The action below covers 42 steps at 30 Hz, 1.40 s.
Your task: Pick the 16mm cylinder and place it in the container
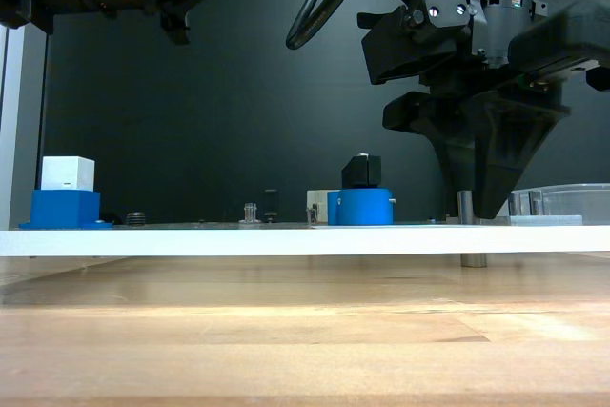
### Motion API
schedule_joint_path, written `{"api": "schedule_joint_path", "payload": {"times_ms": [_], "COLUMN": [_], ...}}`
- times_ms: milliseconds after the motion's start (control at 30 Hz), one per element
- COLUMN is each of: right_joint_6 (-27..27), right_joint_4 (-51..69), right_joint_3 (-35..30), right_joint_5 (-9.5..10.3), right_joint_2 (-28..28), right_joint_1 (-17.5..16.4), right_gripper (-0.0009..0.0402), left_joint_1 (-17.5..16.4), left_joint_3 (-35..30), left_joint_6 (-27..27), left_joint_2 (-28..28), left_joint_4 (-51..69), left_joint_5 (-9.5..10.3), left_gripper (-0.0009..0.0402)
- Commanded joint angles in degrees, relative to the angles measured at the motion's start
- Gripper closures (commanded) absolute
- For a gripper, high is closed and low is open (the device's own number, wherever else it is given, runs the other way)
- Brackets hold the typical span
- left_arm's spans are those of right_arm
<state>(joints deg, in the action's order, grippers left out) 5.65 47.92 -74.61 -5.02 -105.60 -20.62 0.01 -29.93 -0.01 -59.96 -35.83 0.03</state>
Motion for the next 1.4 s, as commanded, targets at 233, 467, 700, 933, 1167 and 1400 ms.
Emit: {"api": "schedule_joint_path", "payload": {"times_ms": [233, 467, 700, 933, 1167, 1400], "right_joint_6": [-0.2, -0.4, -1.5, -1.6, -1.6, -1.6], "right_joint_4": [0.1, 1.5, 3.4, 5.6, 8.4, 9.4], "right_joint_3": [0.0, -0.8, -2.5, -3.7, -5.4, -5.6], "right_joint_5": [-1.01, -1.07, -1.64, -2.84, -2.99, -2.97], "right_joint_2": [0.1, 0.1, 0.9, 2.6, 4.0, 6.6], "right_joint_1": [0.0, 0.0, 0.0, 0.0, 0.0, 0.5], "right_gripper": [0.0362, 0.037, 0.0363, 0.0361, 0.0361, 0.0361], "left_joint_1": [0.0, 0.0, 0.0, 0.0, 0.0, 0.0], "left_joint_3": [0.0, 0.0, 0.0, 0.0, 0.0, 0.0], "left_joint_6": [0.0, 0.0, 0.0, 0.0, 0.0, 0.0], "left_joint_2": [0.0, 0.0, 0.0, 0.0, 0.0, 0.0], "left_joint_4": [0.0, 0.0, 0.0, 0.0, 0.0, 0.0], "left_joint_5": [-0.02, -0.02, -0.02, -0.02, -0.02, -0.02], "left_gripper": [0.0393, 0.0393, 0.0393, 0.0393, 0.0393, 0.0393]}}
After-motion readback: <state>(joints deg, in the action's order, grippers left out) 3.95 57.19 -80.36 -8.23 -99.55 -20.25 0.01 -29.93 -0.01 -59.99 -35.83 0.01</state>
